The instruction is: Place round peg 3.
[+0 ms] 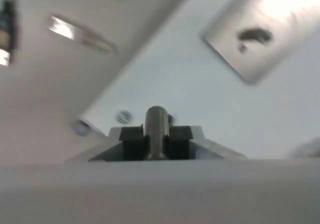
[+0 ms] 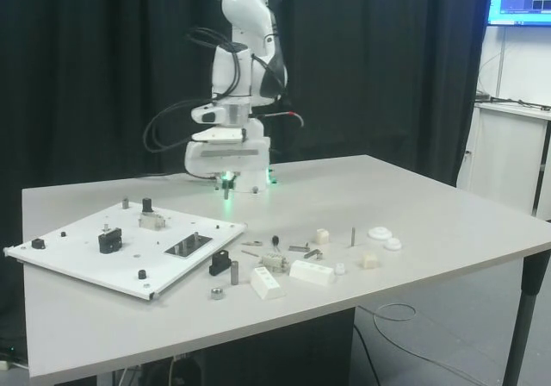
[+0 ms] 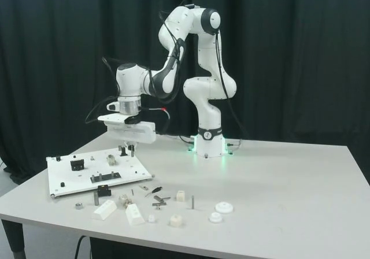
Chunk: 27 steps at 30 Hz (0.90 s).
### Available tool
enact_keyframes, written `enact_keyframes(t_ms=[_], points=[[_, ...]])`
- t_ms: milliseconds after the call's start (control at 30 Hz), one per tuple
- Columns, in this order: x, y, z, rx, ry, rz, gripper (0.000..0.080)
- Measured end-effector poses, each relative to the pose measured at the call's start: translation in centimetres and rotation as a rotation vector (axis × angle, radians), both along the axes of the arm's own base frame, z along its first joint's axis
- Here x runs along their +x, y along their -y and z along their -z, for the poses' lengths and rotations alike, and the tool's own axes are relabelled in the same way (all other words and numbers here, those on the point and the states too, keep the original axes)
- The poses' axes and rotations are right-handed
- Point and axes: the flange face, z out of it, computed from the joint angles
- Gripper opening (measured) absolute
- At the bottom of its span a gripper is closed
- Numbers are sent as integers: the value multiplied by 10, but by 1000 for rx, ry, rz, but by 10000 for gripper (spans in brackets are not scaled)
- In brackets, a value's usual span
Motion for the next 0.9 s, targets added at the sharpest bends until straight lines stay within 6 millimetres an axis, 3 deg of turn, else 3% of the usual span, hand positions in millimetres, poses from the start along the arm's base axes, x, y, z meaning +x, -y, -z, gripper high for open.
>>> enact_keyframes(t_ms=[467, 900], points=[[55, -77, -5, 17, 61, -70, 104], [111, -137, 12, -24, 52, -176, 104]])
